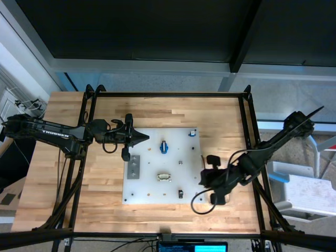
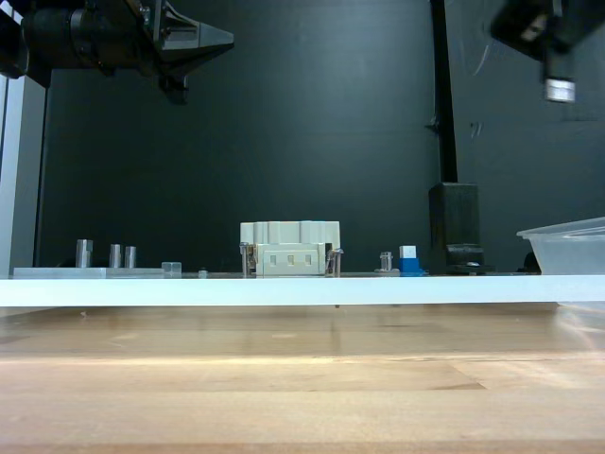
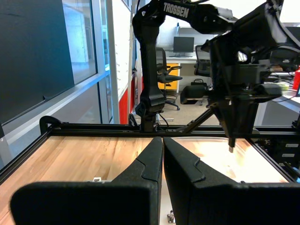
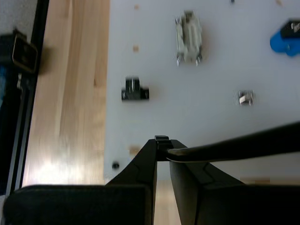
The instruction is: Remove the USB connector from the USB hub and place in the container
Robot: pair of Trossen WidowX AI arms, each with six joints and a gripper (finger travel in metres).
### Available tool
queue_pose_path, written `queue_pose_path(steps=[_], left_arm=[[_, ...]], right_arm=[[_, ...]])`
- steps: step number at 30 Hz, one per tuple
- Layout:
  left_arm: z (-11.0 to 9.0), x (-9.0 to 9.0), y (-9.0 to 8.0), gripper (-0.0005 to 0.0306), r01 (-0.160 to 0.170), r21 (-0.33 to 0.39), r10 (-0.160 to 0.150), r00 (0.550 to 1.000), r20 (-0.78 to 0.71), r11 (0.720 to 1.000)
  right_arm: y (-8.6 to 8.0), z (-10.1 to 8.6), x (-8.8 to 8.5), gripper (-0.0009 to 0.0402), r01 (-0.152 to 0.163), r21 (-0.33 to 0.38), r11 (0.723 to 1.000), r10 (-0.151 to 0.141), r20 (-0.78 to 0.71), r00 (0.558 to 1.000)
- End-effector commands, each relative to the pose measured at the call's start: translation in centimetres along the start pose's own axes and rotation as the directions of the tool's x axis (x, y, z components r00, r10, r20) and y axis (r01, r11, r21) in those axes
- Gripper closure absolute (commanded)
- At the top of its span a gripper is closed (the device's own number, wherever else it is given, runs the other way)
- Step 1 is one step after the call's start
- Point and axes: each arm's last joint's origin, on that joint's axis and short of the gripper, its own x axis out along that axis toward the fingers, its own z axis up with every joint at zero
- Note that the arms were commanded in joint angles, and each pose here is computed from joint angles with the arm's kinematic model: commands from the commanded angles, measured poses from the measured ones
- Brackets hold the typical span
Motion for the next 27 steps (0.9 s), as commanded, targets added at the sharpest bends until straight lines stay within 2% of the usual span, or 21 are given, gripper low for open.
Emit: queue_pose_path(steps=[1, 6, 12, 20, 27], left_arm=[[0.0, 0.0, 0.0, 0.0300, 0.000, 0.000, 0.000, 1.000, 0.000, 1.000], [0.0, 0.0, 0.0, 0.0300, 0.000, 0.000, 0.000, 1.000, 0.000, 1.000], [0.0, 0.0, 0.0, 0.0300, 0.000, 0.000, 0.000, 1.000, 0.000, 1.000], [0.0, 0.0, 0.0, 0.0300, 0.000, 0.000, 0.000, 1.000, 0.000, 1.000], [0.0, 0.0, 0.0, 0.0300, 0.000, 0.000, 0.000, 1.000, 0.000, 1.000]], right_arm=[[-0.3, -1.5, -0.4, 0.0393, 0.001, 0.023, 1.000, -0.001, -0.025, 1.000], [-0.3, -3.4, -0.9, 0.0393, -0.014, 0.046, 0.999, 0.016, -0.040, 0.999], [-0.7, -5.5, -1.6, 0.0393, -0.019, 0.069, 0.997, 0.023, -0.058, 0.998], [-0.8, -7.6, -2.2, 0.0393, -0.041, 0.093, 0.995, 0.049, -0.083, 0.995], [-0.9, -9.0, -2.7, 0.0393, -0.019, 0.100, 0.995, 0.033, -0.133, 0.991]])
